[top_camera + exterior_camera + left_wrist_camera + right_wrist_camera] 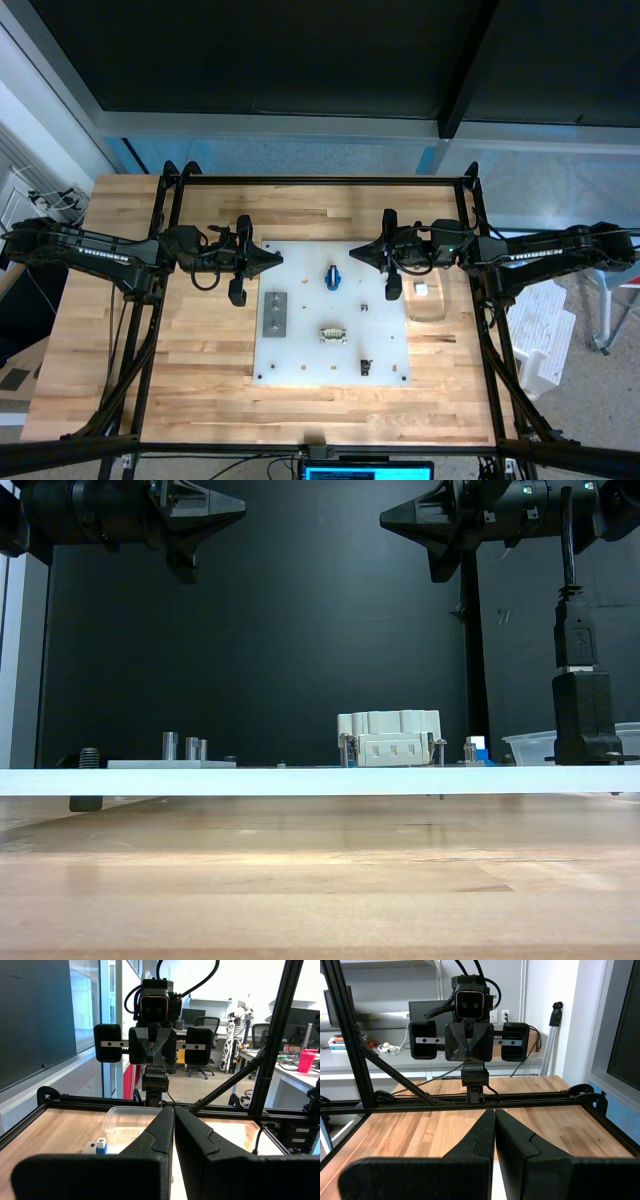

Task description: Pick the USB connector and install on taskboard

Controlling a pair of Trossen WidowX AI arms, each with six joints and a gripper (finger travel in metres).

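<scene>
The taskboard [300, 350] lies flat in the middle of the table, carrying a grey block [274, 312], a blue part [333, 276], a D-shaped socket [333, 334] and a small black part [366, 366]. In the low view a black USB connector [575, 635] stands upright with its metal end in that black part [586, 720], and a thin cable rises from it. My left gripper [280, 258] hovers high over the board's far left edge, shut and empty. My right gripper [352, 252] faces it from the far right, also shut and empty. Both wrist views show the fingers [165, 1130] [485, 1132] pressed together.
A clear plastic tub [430, 300] sits on the wood just right of the board and holds a small white and blue piece [421, 289]. A black metal frame [320, 180] runs around the table. A screen [365, 470] sits at the near edge.
</scene>
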